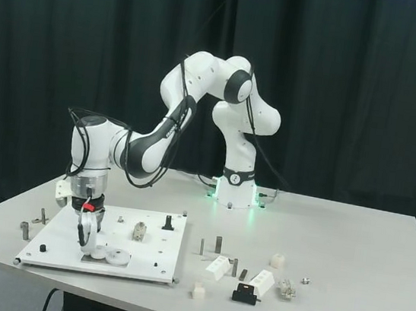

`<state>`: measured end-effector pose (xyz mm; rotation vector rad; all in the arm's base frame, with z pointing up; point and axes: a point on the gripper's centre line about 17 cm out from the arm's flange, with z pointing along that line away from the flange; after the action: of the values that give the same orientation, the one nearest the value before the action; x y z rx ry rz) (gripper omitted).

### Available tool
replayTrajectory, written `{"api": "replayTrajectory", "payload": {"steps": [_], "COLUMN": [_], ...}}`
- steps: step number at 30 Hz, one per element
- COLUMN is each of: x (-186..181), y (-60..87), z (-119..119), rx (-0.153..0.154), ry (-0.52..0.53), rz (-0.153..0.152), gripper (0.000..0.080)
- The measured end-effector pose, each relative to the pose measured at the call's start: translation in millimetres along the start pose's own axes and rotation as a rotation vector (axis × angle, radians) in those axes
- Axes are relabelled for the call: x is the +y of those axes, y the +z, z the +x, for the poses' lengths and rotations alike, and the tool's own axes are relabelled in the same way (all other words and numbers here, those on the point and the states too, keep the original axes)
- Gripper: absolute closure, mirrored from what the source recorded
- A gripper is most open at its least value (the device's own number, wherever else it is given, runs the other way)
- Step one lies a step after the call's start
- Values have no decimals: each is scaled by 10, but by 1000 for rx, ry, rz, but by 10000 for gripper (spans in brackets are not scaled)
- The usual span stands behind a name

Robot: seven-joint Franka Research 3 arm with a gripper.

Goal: Remove small gear.

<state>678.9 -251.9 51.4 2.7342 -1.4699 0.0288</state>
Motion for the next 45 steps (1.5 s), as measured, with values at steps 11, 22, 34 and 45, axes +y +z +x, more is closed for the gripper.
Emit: {"api": "replayTrajectory", "payload": {"steps": [11, 22, 34, 45], "x": [-1, -4, -6, -7], "y": [-6, -9, -6, -20], "z": [0, 6, 17, 6], "rx": [36, 41, 39, 38], "ry": [12, -89, 87, -55], "rz": [21, 23, 32, 28], "gripper": [665, 665, 665, 665]}}
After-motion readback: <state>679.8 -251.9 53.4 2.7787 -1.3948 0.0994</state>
